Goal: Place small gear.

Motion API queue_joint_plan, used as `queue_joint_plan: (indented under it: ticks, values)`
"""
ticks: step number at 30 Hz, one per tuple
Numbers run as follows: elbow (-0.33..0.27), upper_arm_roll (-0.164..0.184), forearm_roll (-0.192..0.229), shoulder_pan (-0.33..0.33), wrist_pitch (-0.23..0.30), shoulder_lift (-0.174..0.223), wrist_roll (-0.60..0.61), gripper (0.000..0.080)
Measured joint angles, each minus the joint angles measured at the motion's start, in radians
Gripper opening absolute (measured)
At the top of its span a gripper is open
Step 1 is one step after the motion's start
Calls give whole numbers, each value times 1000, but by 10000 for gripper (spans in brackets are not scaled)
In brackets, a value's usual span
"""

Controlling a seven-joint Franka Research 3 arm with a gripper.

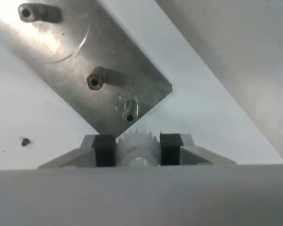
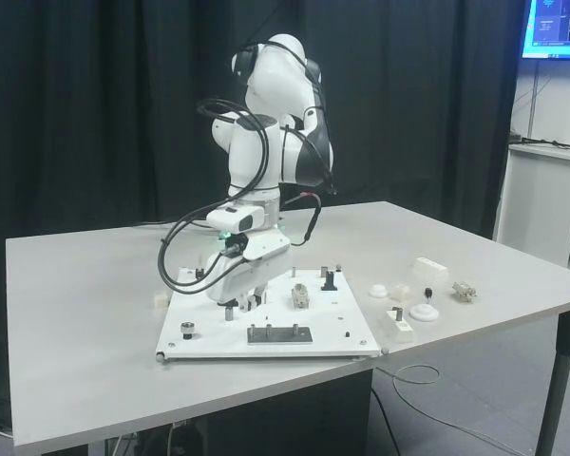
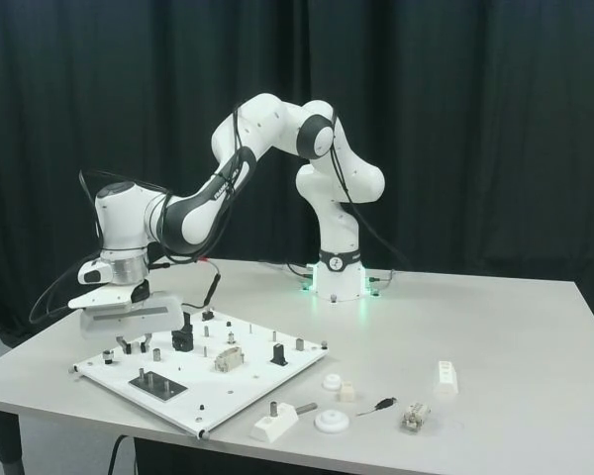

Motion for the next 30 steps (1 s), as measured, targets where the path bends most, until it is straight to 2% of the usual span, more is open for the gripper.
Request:
queue_joint_plan:
  ticks: [10, 15, 30]
  values:
    - [-2, 3, 3, 2, -2, 2, 0, 195]
    - [-3, 3, 15, 10, -19, 2, 0, 195]
    - [-18, 2, 76, 79, -123, -17, 33, 195]
